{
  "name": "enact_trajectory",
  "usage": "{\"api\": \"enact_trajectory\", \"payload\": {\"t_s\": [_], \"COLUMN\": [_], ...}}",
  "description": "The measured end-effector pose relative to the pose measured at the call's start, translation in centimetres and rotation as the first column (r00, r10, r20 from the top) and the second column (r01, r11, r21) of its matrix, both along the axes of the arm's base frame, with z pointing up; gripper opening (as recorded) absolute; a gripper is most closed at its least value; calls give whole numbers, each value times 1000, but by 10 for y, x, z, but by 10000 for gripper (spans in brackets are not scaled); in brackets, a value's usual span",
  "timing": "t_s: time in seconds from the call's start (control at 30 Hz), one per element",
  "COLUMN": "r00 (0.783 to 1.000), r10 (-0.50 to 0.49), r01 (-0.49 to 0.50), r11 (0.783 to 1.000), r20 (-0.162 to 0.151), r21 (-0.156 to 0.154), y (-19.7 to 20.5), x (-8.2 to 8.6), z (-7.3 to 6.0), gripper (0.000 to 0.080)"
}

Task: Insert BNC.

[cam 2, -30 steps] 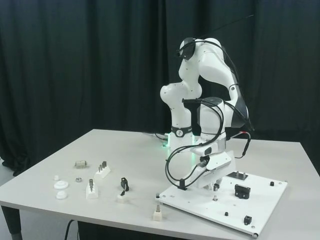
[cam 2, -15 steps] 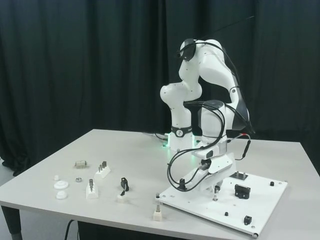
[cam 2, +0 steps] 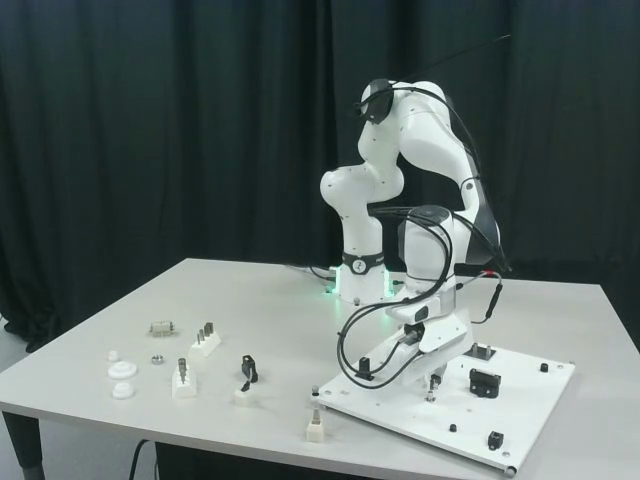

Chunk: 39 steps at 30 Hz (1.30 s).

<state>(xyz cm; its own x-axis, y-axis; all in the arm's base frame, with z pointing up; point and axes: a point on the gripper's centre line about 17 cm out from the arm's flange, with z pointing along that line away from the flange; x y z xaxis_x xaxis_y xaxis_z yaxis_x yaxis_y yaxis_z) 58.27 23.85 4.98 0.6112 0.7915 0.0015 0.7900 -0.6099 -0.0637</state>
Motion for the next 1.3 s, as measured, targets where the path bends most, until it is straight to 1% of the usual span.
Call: {"api": "enact_trajectory", "payload": {"t_s": [0.73,1.3], "r00": [1000,1000], "r10": [-10,-9], "r01": [10,9], "r11": [1000,1000], "r20": [-3,-6], "r21": [-2,5], "y": [-5,0], "x": [1,-1], "z": [-2,-4], "gripper": [124,124]}}
